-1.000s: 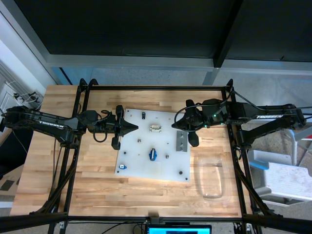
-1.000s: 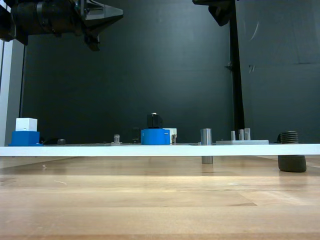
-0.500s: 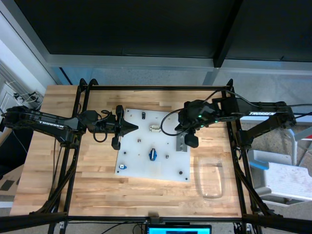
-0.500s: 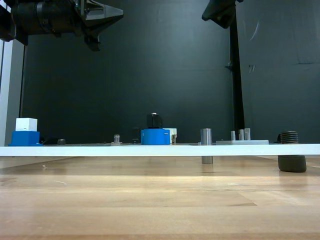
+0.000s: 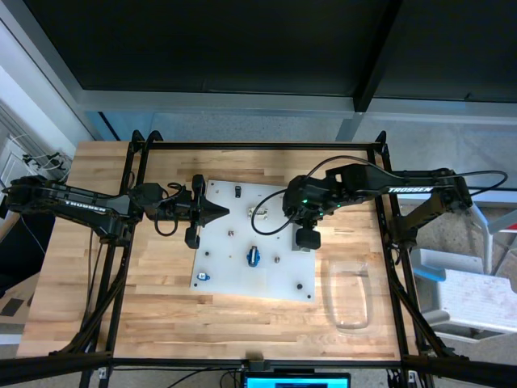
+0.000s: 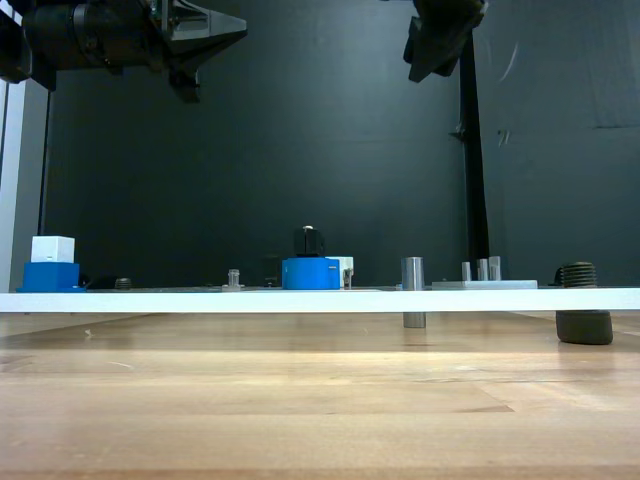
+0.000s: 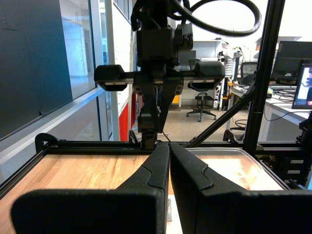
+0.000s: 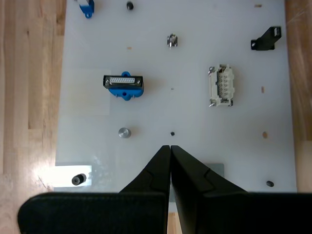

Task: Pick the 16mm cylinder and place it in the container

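**A:** Where is the 16mm cylinder (image 5: 277, 259)?

**B:** It stands upright on the white board (image 5: 234, 279), around the middle. The blue connector (image 5: 254, 255) is just to its left, and the two are not touching. In the low view it shows as a short grey post. Neither arm is in contact with it.

**A:** And the container (image 5: 352, 326)?

**B:** It lies flat on the wooden worktop (image 5: 145, 315), off the board's right edge and toward the near side. It is a clear tray with rounded corners, well apart from the cylinder.

**A:** Which arm is closer to the peg?

**B:** The right one. The right tool (image 5: 305, 234) hangs over the right part of the board and points down at it. The low view shows it high above the surface. Its fingers are pressed together tip to tip, and the tips sit over the board by the edge of the grey plate (image 8: 217, 169). The cylinder is near those tips but off to one side, not beneath them. A black knob (image 8: 78, 180) sits by the board's near right corner.

**A:** The other arm?

**B:** The left tool (image 5: 216, 210) is held level and high over the far left edge of the board. It points toward the right arm. Its fingers are closed against each other too, and it is well apart from the cylinder.
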`<move>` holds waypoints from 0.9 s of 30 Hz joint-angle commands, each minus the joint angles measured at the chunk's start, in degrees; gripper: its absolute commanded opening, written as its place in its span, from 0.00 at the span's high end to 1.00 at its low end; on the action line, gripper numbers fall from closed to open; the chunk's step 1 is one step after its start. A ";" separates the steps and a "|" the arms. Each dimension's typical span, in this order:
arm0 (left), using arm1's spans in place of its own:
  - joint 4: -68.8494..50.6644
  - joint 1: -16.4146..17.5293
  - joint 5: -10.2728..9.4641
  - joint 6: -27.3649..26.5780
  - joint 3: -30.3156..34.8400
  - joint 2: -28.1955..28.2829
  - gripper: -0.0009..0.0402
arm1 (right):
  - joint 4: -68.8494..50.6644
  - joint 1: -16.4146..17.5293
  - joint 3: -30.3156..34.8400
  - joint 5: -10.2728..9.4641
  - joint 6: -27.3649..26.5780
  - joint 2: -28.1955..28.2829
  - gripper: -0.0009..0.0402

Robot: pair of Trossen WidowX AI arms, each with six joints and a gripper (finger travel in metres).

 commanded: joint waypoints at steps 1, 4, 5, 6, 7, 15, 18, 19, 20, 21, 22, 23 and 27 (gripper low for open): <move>0.00 0.02 0.00 0.02 0.00 0.02 0.98 | 0.00 0.20 0.02 0.00 0.15 1.81 0.98; 0.00 0.00 0.00 0.02 0.00 0.02 0.98 | -0.02 0.83 0.02 0.00 0.39 3.56 0.98; 0.00 0.00 0.00 0.02 0.00 0.02 0.98 | 0.00 1.05 0.02 0.00 0.39 4.15 0.98; 0.00 0.02 0.00 0.02 0.00 0.02 0.98 | 0.00 1.27 0.02 -0.02 0.39 4.68 0.98; 0.00 0.00 0.00 0.02 0.00 0.02 0.98 | 0.00 1.51 0.02 0.00 0.42 5.22 0.98; 0.00 0.00 0.00 0.02 0.00 0.02 0.98 | -0.57 2.34 0.02 0.07 1.40 7.93 0.94; 0.00 0.02 0.00 0.02 0.00 0.02 0.98 | -0.87 2.71 0.00 0.22 2.12 8.09 0.91; 0.00 0.00 0.00 0.02 0.00 0.02 0.98 | -0.87 2.95 -0.02 0.55 2.45 8.35 0.90; 0.00 0.00 0.00 0.02 0.00 0.02 0.98 | -0.83 3.26 -0.02 0.55 2.47 9.16 0.90; 0.00 0.02 0.00 0.00 0.00 0.02 0.98 | -1.16 3.50 0.00 0.52 2.49 9.18 0.89; 0.00 0.02 0.00 0.02 0.00 0.02 0.98 | -1.51 3.69 -0.02 0.50 2.54 9.18 0.88; 0.00 0.00 0.00 0.02 0.00 0.02 0.98 | -1.75 3.93 -0.04 0.50 2.40 9.92 0.87; 0.00 0.02 0.00 0.02 0.00 0.02 0.98 | -1.79 5.01 -0.02 0.48 2.34 11.37 0.82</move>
